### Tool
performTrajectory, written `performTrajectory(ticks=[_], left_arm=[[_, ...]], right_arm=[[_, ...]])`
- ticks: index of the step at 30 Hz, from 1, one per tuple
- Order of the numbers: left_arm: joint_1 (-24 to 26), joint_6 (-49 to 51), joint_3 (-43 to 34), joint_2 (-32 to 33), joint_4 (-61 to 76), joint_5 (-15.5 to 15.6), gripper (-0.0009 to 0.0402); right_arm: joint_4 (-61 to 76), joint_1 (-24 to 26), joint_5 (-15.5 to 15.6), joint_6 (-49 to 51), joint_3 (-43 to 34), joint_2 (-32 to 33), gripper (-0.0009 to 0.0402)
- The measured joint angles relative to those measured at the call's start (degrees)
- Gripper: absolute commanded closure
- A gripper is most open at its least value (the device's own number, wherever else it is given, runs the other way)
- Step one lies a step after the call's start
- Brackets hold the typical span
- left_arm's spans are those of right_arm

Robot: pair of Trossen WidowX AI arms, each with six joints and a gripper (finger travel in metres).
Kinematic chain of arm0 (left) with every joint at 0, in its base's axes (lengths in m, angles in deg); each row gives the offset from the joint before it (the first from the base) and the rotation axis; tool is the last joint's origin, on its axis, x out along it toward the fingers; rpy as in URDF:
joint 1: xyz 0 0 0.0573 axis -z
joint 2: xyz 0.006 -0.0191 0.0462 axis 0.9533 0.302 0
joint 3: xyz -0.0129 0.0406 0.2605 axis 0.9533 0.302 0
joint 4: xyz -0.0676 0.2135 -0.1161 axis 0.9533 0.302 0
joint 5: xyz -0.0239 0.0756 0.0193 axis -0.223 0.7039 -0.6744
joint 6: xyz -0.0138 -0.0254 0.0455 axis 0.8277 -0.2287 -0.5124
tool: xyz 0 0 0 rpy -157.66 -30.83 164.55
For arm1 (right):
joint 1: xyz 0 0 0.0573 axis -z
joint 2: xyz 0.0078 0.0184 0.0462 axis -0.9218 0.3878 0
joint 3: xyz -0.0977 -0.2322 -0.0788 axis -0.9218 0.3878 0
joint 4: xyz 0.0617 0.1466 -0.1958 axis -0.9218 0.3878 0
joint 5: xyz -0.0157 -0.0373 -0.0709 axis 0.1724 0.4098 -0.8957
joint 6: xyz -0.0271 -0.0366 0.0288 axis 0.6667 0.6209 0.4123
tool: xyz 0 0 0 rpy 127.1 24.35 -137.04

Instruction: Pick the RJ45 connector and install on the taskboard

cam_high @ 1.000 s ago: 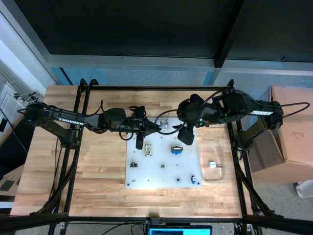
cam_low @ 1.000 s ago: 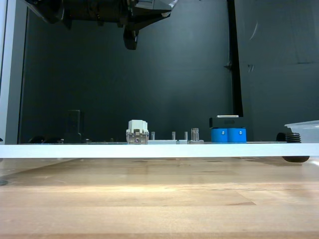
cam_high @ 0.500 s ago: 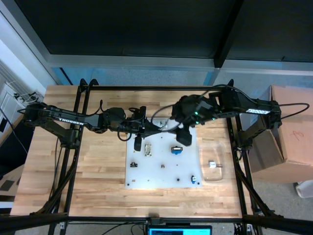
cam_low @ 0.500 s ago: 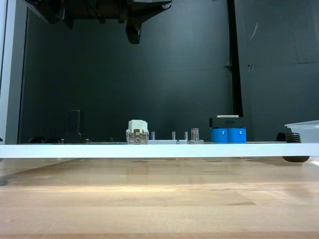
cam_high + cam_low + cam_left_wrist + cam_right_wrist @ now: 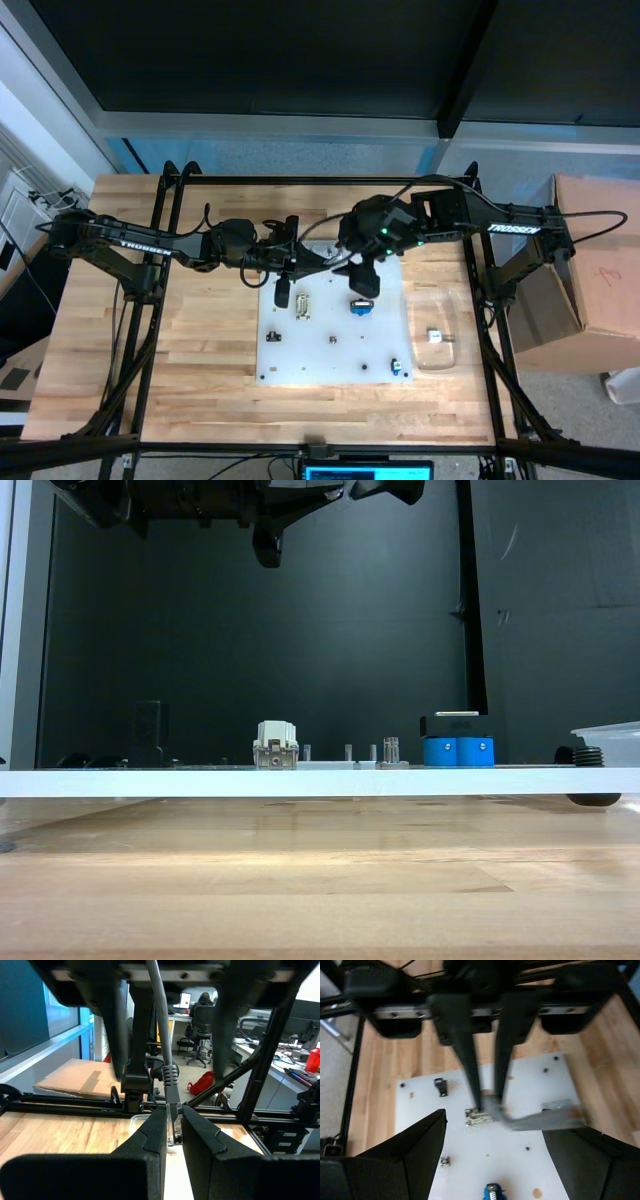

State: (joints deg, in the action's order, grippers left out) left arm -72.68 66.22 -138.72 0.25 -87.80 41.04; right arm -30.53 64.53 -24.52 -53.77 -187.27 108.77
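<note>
Clear plastic RJ45 connector [image 5: 174, 1127], light and breakable, sits pinched by its hard body in the left gripper [image 5: 173, 1116] above the taskboard [image 5: 330, 362], while the right gripper [image 5: 494, 1130] hangs open beside it.

The taskboard [image 5: 335, 345] lies mid-counter [image 5: 180, 340]. The left end effector [image 5: 284, 292] hangs over its far-left part, RJ45 connector [image 5: 173, 1127] pinched between its fingers. The right end effector [image 5: 362, 283] hangs just to the right, spread wide.
</note>
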Motion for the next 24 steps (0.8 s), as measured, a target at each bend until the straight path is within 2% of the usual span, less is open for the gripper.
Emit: performTrajectory(ticks=[4, 10, 24], left_arm=[[0.02, 0.0, 0.0, 0.02, 0.02, -0.02, 0.0386], [0.0, 0.02, 0.0, 0.11, 0.04, 0.13, 0.0386], [0.0, 0.02, 0.0, 0.11, 0.13, 0.04, 0.0386]], right_arm=[[-1.51, 0.11, 0.28, 0.39, 0.68, 0.0, 0.0174], [-2.49, 0.02, 2.38, 0.81, 1.11, 0.0, 0.0242], [-3.67, 0.09, 2.21, 1.27, 1.64, 0.0, 0.0396]])
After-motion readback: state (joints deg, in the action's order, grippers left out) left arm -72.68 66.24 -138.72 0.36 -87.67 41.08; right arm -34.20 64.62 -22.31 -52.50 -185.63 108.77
